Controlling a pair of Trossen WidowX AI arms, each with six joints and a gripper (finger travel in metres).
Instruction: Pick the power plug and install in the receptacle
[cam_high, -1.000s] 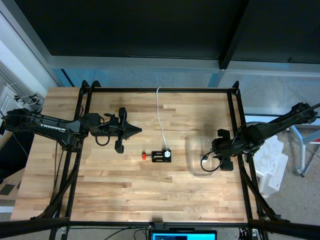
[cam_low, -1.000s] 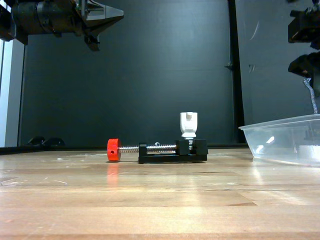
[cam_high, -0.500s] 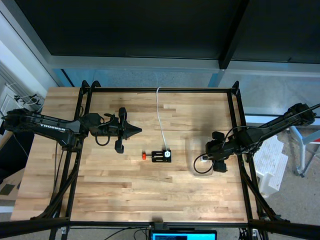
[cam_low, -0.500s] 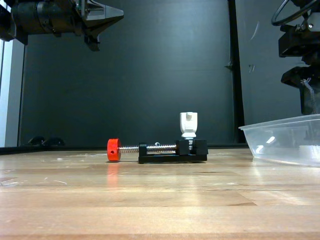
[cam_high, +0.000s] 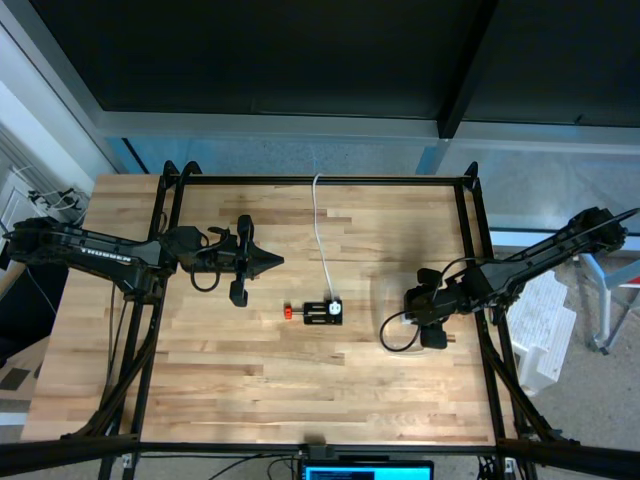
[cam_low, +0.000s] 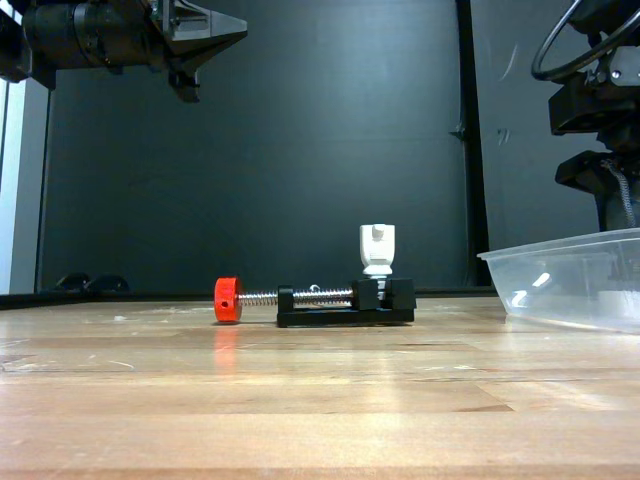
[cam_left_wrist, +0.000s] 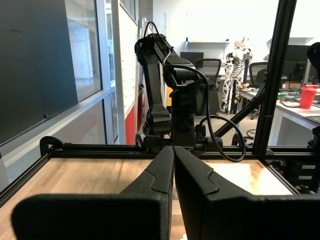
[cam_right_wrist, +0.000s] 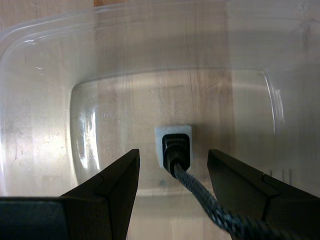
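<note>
The power plug (cam_right_wrist: 174, 144), black on a white base with a braided grey cable, lies on the floor of a clear plastic tray (cam_right_wrist: 45, 100). My right gripper (cam_right_wrist: 173, 155) hangs open above it, one finger on each side and neither touching. From above, the right gripper (cam_high: 420, 312) covers the tray and the plug is hidden. The receptacle (cam_high: 335, 306), a small white socket face, stands in a black clamp (cam_high: 320, 313) with a red knob (cam_high: 288, 312) at mid-table. My left gripper (cam_high: 268, 262) is shut and empty, held high at the left (cam_low: 232, 28).
A thin white cable (cam_high: 321, 230) runs from the receptacle to the table's far edge. The tray (cam_low: 565, 280) stands right of the clamp (cam_low: 345, 303). A black cable loop (cam_high: 393, 338) hangs off the right arm. A black frame (cam_high: 470, 250) borders the table.
My right arm has moved left and come down over the tray. The left arm, clamp and receptacle have not moved.
</note>
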